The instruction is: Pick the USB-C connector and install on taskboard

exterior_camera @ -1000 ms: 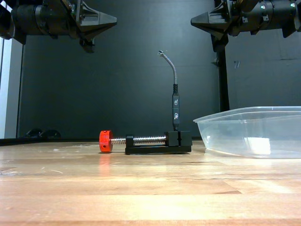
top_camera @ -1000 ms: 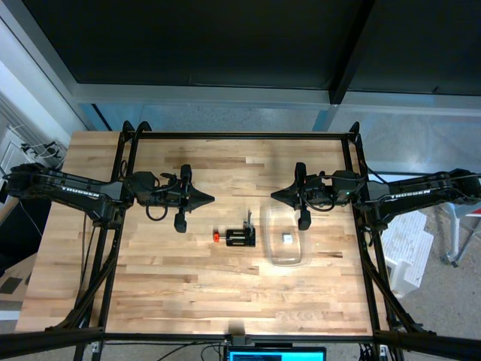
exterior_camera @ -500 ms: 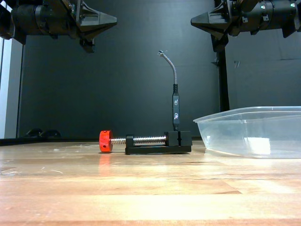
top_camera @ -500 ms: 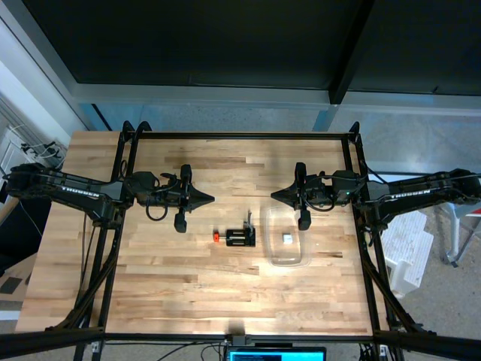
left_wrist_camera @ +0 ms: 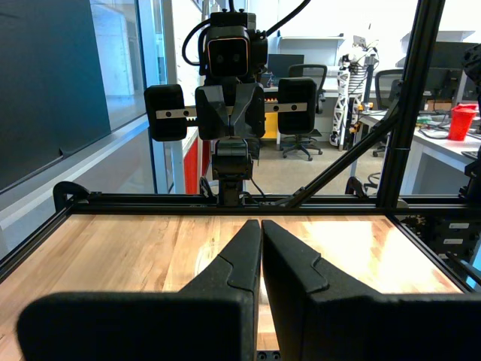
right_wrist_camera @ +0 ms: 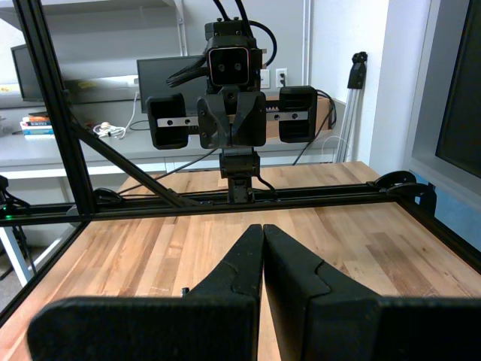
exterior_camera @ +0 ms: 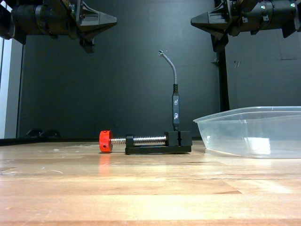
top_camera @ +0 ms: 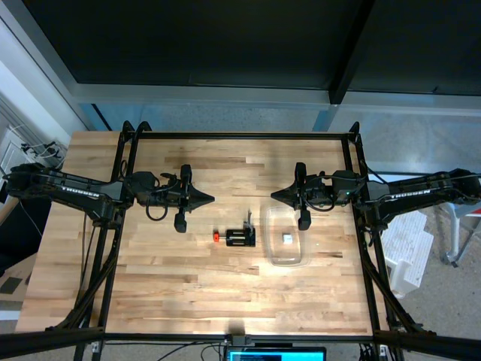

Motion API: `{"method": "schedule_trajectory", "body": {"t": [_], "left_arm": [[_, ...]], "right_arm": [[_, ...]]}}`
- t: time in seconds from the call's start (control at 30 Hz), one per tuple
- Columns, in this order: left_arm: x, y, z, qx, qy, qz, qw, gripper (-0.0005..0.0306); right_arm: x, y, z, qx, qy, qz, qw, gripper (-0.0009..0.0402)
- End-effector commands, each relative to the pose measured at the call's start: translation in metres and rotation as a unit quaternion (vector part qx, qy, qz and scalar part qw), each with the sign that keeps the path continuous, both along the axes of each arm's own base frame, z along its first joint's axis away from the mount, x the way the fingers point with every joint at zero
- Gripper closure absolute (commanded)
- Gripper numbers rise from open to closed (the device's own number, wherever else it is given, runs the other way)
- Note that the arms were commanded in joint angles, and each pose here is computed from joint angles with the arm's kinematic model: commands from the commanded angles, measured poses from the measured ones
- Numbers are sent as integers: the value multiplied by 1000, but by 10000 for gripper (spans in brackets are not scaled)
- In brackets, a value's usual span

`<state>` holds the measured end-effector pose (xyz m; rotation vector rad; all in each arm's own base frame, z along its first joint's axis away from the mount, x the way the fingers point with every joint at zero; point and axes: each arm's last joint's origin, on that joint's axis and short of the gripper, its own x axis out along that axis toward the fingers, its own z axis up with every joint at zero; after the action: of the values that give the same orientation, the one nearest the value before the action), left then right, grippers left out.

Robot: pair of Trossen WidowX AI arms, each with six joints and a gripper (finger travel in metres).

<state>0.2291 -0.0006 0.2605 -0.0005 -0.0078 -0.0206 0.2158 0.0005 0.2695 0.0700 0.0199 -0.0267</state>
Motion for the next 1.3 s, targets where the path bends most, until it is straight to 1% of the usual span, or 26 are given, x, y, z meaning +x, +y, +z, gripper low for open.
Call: {"method": "schedule_trajectory", "body": {"t": [0.03,1.3], "left_arm": [[0,0,0,0,0,0,1000,300],[0,0,0,0,0,0,1000,300]], "right_arm": [[0,0,0,0,0,0,1000,393],[0,0,-2,0,9,0,1000,393]]}}
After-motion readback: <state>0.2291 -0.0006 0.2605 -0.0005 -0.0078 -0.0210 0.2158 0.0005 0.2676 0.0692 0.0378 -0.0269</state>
